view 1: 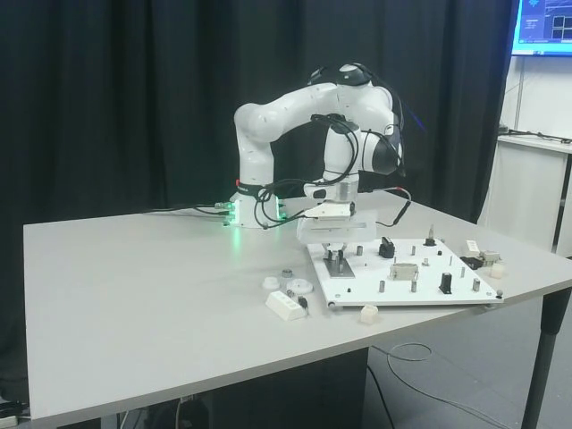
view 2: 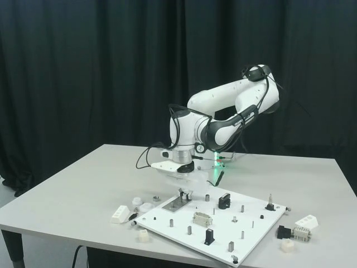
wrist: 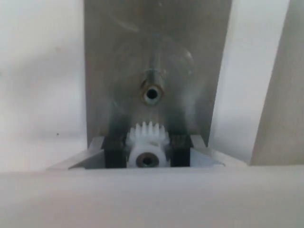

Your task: Remove small gear.

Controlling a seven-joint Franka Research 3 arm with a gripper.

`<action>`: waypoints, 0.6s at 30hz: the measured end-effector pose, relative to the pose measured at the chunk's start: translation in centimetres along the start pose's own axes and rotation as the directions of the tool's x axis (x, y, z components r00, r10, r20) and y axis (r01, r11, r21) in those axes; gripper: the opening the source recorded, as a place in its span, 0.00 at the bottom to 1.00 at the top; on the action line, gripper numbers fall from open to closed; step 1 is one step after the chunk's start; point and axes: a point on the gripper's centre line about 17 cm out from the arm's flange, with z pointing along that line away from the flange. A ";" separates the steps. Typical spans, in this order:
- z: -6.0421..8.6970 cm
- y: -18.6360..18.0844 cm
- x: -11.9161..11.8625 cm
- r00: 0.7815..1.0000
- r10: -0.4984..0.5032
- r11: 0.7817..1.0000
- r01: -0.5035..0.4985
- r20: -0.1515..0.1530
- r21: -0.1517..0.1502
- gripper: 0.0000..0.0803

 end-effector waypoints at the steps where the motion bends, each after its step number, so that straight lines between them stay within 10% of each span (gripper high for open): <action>1: 0.0 0.0 0.0 1.000 0.014 1.000 -0.014 0.000 0.000 0.25; 18: -0.1 0.0 0.0 0.997 -0.081 0.997 0.081 -0.002 -0.010 0.25</action>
